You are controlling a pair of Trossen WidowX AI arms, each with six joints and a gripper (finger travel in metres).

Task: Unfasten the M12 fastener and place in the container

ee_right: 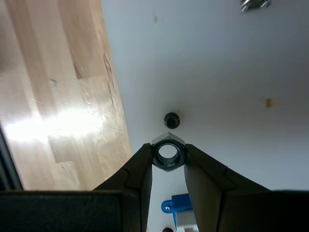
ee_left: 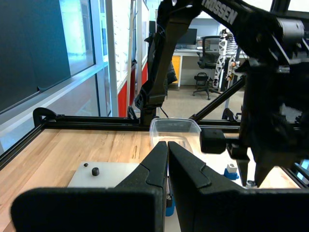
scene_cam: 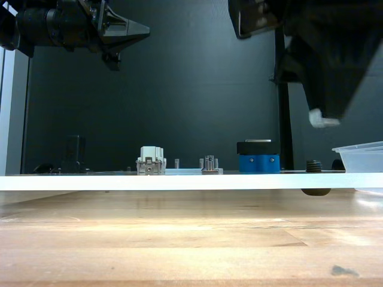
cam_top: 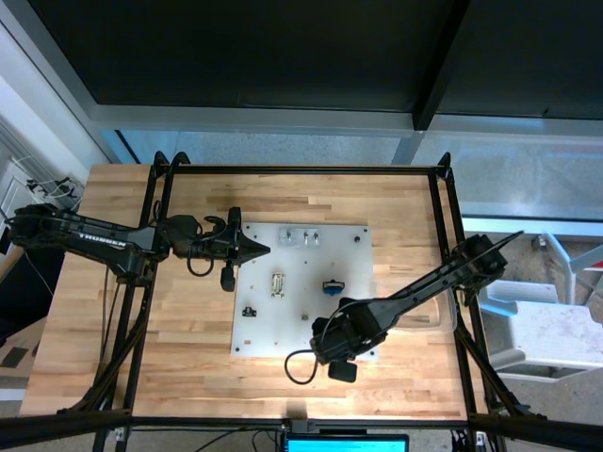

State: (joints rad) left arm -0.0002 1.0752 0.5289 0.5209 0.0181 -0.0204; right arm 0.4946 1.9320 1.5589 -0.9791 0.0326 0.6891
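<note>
The left tool (ee_left: 167, 162) has its two black fingers pressed together and points across the white board (ee_left: 113, 171) toward the clear container (ee_left: 161, 131). A small black post (ee_left: 95, 171) stands on the board, with the wooden surface (ee_left: 72, 145) alongside. The right tool (ee_left: 263, 176) points downward near the container.

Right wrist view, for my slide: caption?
Right gripper holds silver nut clear of its black stud; left gripper hovers over board's left edge.
</note>
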